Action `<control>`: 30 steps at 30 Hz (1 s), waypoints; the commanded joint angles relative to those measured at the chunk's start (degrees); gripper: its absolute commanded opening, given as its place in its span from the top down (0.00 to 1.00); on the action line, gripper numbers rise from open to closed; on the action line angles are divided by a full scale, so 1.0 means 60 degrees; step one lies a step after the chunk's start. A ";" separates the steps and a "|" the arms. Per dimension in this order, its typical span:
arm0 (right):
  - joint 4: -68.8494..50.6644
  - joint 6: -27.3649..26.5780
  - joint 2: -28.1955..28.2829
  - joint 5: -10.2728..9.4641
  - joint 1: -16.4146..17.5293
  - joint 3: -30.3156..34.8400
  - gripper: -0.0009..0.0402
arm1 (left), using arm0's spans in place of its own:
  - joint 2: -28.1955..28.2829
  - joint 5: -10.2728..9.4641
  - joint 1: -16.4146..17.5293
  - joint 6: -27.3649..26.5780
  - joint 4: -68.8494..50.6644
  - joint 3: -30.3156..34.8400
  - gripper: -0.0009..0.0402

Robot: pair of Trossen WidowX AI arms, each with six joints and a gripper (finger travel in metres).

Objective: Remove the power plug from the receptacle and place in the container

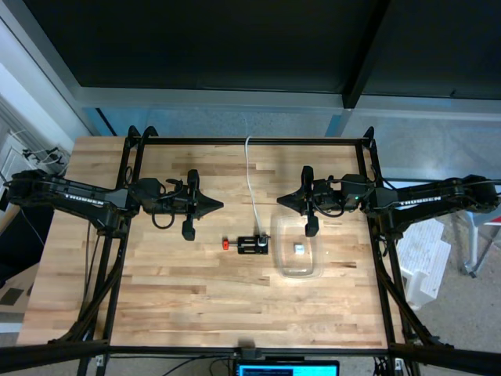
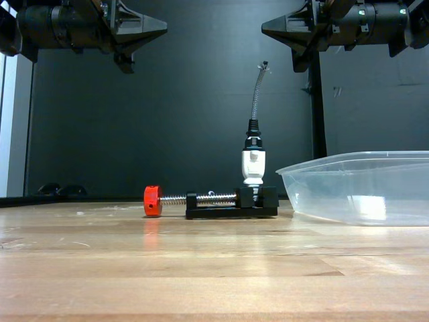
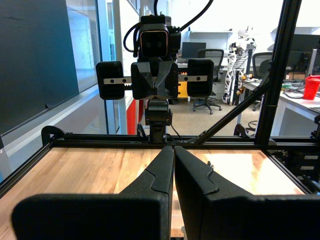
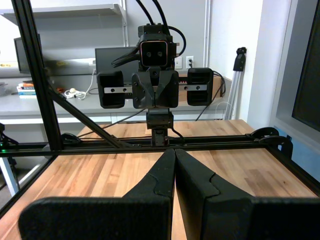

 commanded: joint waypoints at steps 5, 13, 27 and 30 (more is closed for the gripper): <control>-0.3927 0.0368 0.0025 -0.0084 0.0178 0.1399 0.98 | 0.0004 0.0004 0.0000 0.0000 0.0004 0.0004 0.98; -0.8222 0.0648 0.0160 -0.0073 0.0656 0.2973 0.98 | 0.0004 0.0004 0.0000 0.0000 0.0004 0.0004 0.98; -1.1522 0.0721 0.2291 0.0087 0.0882 0.5162 0.88 | 0.0004 0.0004 0.0000 0.0000 0.0004 0.0004 0.98; -1.2076 0.0721 0.2739 0.0525 0.0925 0.5610 0.75 | 0.0004 0.0004 0.0004 0.0000 0.0007 0.0004 0.98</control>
